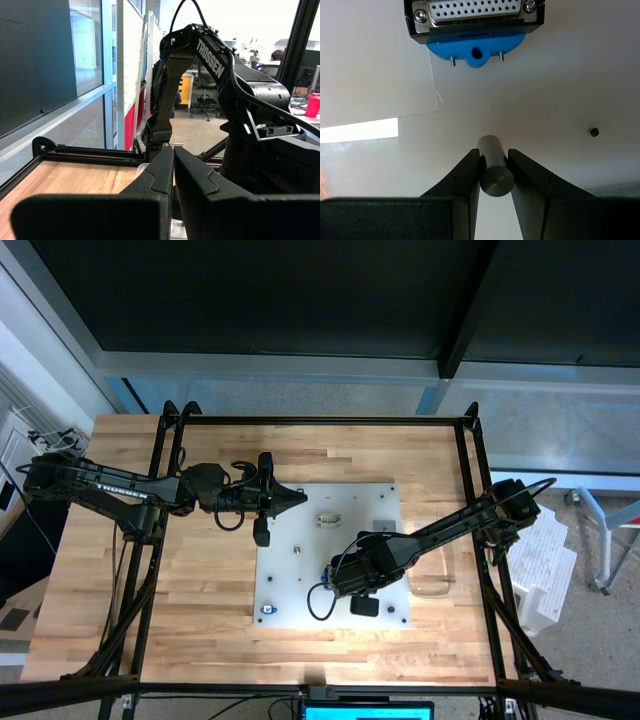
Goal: Pick the 16mm cylinder and install on the taskboard
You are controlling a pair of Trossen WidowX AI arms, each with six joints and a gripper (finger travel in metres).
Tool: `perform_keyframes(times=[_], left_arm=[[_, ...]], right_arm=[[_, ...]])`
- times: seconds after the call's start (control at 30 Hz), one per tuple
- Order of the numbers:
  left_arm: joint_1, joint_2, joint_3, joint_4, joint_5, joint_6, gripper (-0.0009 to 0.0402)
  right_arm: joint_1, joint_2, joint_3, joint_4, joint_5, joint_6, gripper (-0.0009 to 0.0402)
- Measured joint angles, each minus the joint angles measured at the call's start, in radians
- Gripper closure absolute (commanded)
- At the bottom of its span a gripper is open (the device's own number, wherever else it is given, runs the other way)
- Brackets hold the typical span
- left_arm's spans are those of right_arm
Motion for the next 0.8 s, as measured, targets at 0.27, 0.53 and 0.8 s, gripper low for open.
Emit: perform_keyframes(times=[0.27,0.53,0.8], left_arm=[[0.000,0.000,0.000,0.000,0.000,0.000,0.0392],[0.000,0.000,0.000,0.000,0.000,0.000,0.0392],[0.000,0.000,0.000,0.000,0.000,0.000,0.0392]], right_arm=[[0.001,0.000,0.000,0.003,0.000,0.003,0.0261],[0.005,-0.005,0.000,0.002,0.000,0.003,0.0233],[0.014,-0.022,0.000,-0.001,0.001,0.011,0.0233]])
